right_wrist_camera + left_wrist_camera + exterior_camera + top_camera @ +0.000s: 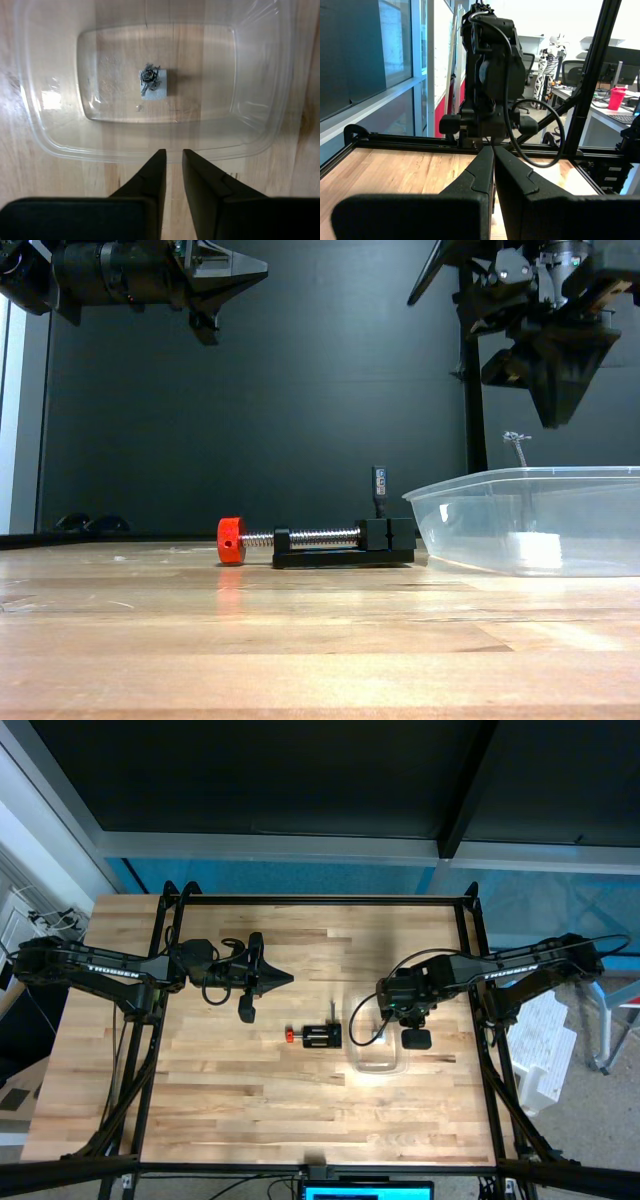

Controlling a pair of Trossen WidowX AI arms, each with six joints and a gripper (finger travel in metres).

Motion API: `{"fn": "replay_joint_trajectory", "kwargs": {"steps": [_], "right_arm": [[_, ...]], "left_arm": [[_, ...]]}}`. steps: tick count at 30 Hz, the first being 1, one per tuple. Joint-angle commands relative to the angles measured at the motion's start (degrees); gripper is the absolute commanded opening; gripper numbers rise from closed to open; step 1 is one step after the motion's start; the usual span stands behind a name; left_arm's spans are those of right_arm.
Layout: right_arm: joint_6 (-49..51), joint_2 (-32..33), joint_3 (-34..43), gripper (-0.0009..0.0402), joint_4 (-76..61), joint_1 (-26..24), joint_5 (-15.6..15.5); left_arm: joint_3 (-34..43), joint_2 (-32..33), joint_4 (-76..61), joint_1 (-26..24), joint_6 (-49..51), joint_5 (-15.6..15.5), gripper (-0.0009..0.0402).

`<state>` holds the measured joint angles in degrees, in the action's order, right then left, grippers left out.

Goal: Pick the usb-c connector and install on the hub

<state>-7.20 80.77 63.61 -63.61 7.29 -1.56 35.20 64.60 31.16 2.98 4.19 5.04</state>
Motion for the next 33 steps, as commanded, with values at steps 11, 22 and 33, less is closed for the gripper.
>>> {"fn": "replay_joint_trajectory", "kwargs": {"steps": [11, 22, 33], "right_arm": [[-0.04, 6.38, 0.57, 0.0135, 2.19, 2.51, 0.44], [-0.28, 9.79, 1.07, 0.0174, 5.9, 2.97, 0.46], [-1.31, 13.49, 1.07, 0.02, 7.37, 3.41, 0.44]], "left_arm": [[0.0, 0.0, 0.02, 0.0, 0.0, 0.02, 0.0], [0.0, 0.0, 0.02, 0.02, 0.0, 0.02, 0.0], [0.0, 0.0, 0.02, 0.0, 0.0, 0.02, 0.0]]}}
